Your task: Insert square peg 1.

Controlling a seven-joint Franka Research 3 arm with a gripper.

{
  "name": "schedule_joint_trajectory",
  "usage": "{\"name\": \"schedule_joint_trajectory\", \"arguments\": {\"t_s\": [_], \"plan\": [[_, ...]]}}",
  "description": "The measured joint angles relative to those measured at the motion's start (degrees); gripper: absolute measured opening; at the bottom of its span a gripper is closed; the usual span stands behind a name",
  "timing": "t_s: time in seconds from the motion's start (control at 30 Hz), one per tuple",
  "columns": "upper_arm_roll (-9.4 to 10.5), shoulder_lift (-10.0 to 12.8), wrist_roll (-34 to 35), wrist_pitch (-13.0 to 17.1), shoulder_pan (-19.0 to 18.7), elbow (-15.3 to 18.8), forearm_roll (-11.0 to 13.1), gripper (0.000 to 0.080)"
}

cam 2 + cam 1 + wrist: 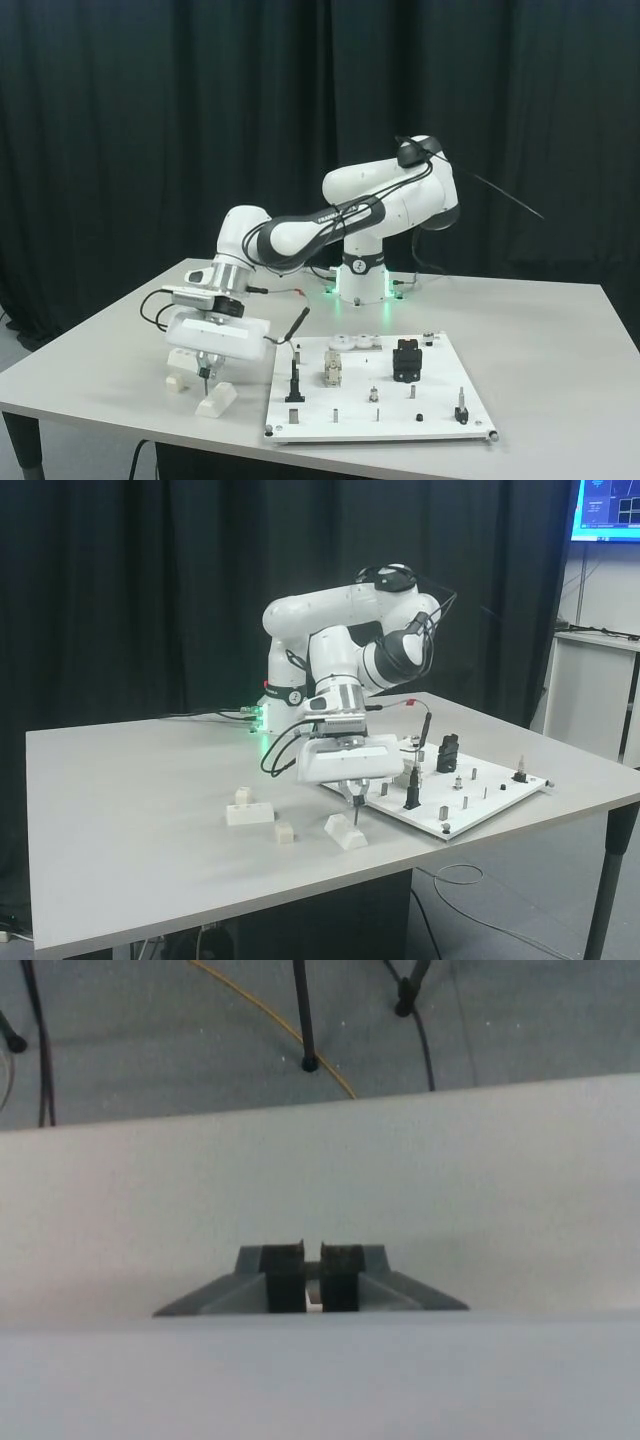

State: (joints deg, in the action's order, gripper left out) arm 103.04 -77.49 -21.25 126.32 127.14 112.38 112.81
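Note:
My gripper (354, 815) hangs at the front of the table, pointing down just above a white wedge-shaped holder (345, 833). In the second room view the gripper (206, 376) stands right over the same holder (216, 399). In the wrist view the two black fingertips (285, 1280) stand almost together, with a thin grey piece, apparently the square peg (313, 1270), pinched in the narrow gap. The gripper (313, 1285) looks shut on it. The white task board (500, 795) with its sockets lies to the side, away from the gripper.
Two other white blocks (249, 810) (285, 831) sit on the table beside the wedge. Several black fixtures and small pegs stand upright on the board (440, 415). The table's edge (320, 1105) is close, with cables on the floor beyond it.

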Motion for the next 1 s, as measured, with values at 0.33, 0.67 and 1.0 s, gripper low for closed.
{"name": "schedule_joint_trajectory", "arguments": {"t_s": [0.33, 0.67, 1.0], "plan": [[-0.67, 0.2, 0.0, -0.6, 0.0, 0.0, -0.8, 0.0027], [-0.8, 0.2, 0.0, -0.7, -0.1, 0.0, -0.9, 0.0027], [-1.04, 0.2, -0.6, -0.6, -0.3, -0.1, -1.1, 0.0027]]}}
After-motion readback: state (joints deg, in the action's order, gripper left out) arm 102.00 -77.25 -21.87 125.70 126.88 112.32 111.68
